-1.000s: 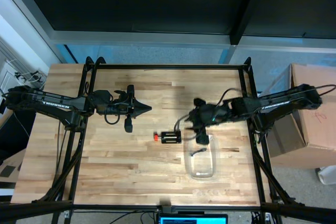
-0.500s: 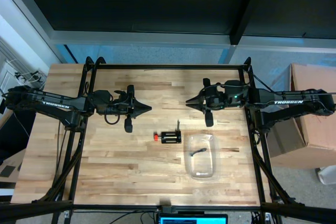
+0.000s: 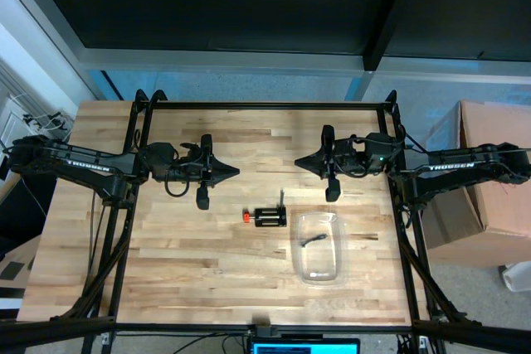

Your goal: Remove the USB-C connector from the USB-C receptacle and place in the container

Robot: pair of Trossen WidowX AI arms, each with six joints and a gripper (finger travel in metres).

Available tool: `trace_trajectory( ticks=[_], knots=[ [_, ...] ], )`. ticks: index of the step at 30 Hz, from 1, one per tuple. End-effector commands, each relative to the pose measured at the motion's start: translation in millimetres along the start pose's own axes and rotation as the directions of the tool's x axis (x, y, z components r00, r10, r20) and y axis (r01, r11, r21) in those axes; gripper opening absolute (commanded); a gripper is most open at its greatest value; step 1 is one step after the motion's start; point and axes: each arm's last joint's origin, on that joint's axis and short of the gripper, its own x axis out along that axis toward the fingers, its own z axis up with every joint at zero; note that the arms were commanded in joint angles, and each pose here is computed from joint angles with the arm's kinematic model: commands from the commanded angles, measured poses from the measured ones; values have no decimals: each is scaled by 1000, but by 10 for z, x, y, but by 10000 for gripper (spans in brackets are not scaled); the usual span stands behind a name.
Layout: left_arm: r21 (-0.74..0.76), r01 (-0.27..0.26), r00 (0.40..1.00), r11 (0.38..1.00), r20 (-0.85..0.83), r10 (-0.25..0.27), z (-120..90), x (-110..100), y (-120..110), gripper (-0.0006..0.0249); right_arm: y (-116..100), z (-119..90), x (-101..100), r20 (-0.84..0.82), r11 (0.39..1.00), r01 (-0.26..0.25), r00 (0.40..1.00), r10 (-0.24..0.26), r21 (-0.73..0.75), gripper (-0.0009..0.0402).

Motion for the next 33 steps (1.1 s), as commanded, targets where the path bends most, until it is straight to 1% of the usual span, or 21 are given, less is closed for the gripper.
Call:
trace_trajectory(
  ticks=[1, 5, 18, 21, 24, 33],
  knots=[
    [0, 0, 1000, 1000, 0, 0, 1, 1, 1, 0, -1, -52, -7, -8, 1000, 1, 1000, -1, 2, 0],
    [0, 0, 1000, 1000, 0, 0, 0, 1, 0, 0, -1, -84, -13, -5, 1000, 1, 1000, -1, 2, 0],
    [0, 0, 1000, 1000, 0, 0, 1, 1, 0, 0, 7, -99, -10, -10, 1000, -1, 1000, 1, -3, 0],
    [0, 0, 1000, 1000, 0, 0, 1, 1, 0, 0, 6, -97, -10, -9, 1000, 1, 1000, -2, -6, 0],
    [0, 0, 1000, 1000, 0, 0, 1, 1, 0, 0, 2, -102, -11, -8, 1000, 21, 1000, -21, -6, 0],
    [0, 0, 1000, 1000, 0, 0, 1, 1, 1, 0, 12, -150, -25, 8, 1000, 8, 1000, -8, -2, 0]
  ],
)
